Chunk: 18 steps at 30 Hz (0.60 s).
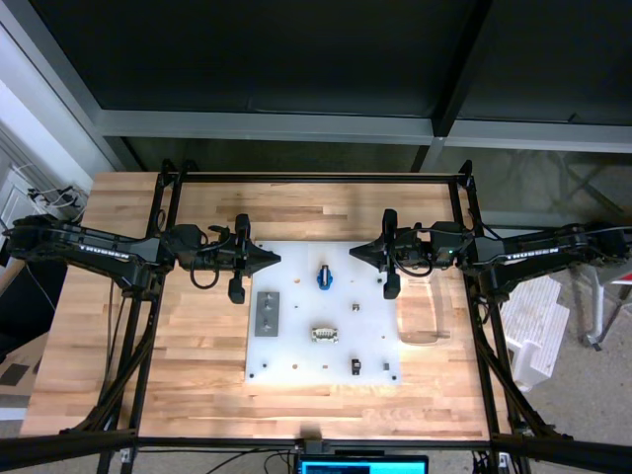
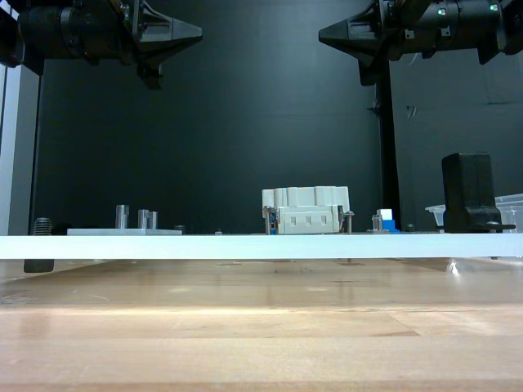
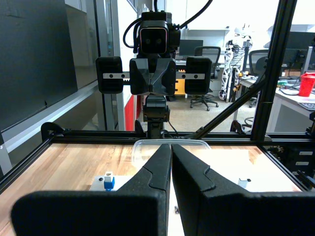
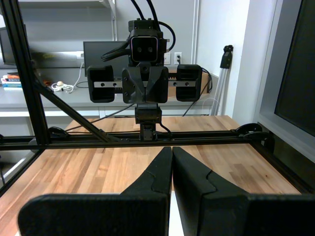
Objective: Pick the 16mm bar and install on taskboard
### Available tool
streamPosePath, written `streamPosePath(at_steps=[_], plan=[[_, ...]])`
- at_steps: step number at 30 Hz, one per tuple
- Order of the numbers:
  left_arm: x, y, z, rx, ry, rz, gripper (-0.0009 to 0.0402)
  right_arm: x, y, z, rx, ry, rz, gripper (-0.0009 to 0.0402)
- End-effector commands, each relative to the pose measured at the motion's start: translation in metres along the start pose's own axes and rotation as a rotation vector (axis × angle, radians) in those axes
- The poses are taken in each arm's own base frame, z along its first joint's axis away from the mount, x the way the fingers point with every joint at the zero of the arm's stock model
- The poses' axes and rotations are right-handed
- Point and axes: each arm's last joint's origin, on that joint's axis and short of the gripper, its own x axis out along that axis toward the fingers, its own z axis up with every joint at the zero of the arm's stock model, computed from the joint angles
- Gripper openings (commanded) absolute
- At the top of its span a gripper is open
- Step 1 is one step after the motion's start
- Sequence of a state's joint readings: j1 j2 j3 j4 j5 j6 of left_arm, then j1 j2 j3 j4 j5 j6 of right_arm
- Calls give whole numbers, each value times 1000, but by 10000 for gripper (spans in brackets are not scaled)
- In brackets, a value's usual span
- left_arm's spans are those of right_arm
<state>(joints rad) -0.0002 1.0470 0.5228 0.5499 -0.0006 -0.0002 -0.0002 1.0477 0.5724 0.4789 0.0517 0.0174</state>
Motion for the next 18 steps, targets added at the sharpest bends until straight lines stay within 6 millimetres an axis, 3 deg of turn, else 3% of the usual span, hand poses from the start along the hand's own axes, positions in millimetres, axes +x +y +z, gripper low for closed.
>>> streamPosePath(at_steps=[1, 18], plan=[[0, 0, 0, 0, 0, 0, 0, 0, 0, 0, 0, 2, 0, 0], [0, 0, 0, 0, 0, 0, 0, 0, 0, -1, 0, 14, 0, 0]])
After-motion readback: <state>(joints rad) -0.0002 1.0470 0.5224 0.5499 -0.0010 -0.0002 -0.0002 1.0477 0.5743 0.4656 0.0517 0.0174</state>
